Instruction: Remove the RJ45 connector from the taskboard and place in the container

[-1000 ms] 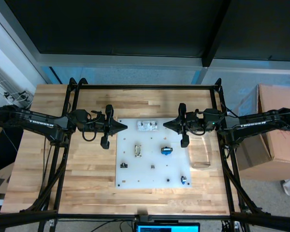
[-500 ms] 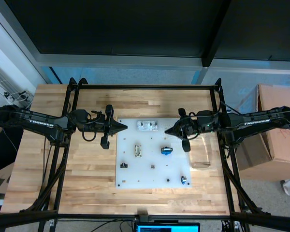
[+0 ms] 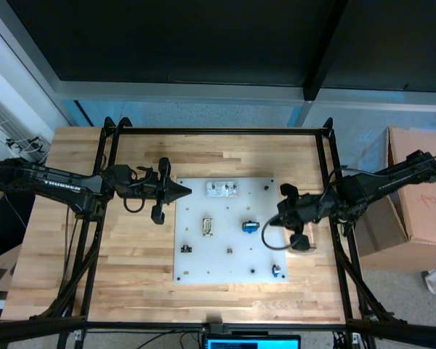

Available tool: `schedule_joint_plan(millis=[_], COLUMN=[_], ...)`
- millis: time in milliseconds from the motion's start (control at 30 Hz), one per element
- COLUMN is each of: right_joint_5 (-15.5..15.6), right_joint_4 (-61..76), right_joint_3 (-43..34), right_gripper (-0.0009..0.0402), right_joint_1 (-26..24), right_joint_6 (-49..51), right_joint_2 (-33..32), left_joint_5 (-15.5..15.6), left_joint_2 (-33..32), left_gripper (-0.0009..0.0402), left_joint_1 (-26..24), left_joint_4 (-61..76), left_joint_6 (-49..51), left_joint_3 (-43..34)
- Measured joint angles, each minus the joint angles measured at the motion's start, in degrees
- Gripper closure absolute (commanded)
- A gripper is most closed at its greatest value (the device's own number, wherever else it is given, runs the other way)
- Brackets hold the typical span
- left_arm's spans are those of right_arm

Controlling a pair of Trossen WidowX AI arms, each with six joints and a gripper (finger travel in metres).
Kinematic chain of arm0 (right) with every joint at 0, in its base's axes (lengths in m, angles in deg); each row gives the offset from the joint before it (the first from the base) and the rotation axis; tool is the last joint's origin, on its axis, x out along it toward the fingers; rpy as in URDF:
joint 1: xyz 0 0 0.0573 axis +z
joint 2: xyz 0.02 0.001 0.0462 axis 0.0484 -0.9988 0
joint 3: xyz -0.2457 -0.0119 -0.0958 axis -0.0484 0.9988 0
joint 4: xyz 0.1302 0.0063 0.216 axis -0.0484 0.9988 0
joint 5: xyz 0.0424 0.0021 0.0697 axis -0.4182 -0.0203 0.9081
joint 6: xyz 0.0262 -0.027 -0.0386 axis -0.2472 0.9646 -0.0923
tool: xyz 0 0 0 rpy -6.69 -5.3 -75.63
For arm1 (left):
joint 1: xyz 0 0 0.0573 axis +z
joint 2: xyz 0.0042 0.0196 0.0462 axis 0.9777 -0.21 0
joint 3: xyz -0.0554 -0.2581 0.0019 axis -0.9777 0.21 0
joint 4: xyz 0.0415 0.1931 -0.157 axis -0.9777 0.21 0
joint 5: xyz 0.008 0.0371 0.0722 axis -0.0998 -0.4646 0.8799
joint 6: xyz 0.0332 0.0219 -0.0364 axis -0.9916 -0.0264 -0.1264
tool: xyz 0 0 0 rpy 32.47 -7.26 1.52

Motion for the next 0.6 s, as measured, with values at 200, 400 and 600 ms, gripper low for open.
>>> schedule_joint_plan(millis=[200,400,600], right_joint_5=[-1.2,-1.0,-0.9], right_joint_4=[7.5,15.0,21.2], right_joint_3=[-4.2,-7.8,-11.4], right_gripper=[0.0394,0.0393,0.0393], right_joint_1=[5.9,11.0,15.4], right_joint_6=[-6.2,-12.8,-17.8], right_joint_2=[-3.3,-6.8,-10.1], left_joint_5=[0.0,0.0,0.0], left_joint_2=[0.0,0.0,0.0], left_gripper=[0.0393,0.0393,0.0393], left_joint_1=[0.0,0.0,0.0], left_joint_4=[0.0,0.0,0.0], left_joint_6=[0.0,0.0,0.0], left_joint_3=[0.0,0.0,0.0])
